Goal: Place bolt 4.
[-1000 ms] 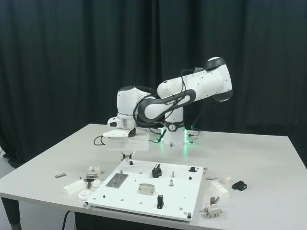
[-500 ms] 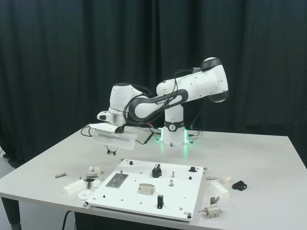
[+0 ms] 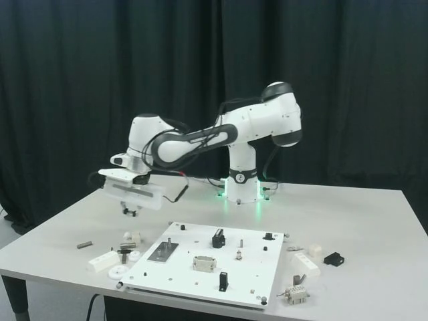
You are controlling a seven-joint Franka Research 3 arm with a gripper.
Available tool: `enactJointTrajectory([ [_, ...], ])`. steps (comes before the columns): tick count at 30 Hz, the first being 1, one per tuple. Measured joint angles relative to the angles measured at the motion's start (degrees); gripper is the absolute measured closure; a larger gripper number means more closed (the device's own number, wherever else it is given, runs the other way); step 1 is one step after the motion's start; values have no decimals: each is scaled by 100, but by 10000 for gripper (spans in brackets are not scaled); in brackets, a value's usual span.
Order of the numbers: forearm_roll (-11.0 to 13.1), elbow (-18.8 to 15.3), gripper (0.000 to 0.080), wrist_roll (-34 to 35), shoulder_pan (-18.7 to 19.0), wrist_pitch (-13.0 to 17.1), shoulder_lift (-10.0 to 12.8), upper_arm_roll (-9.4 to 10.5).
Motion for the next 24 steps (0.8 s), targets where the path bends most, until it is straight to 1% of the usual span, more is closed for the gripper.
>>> enactJointTrajectory([
  [5,70,457,578,37,-494,-21,47,138],
  [15,72,1478,578,356,-1485,-21,110,493],
  [19,39,1878,578,480,-1870,-52,118,645],
  [24,-72,2358,578,624,-2310,-179,122,816],
])
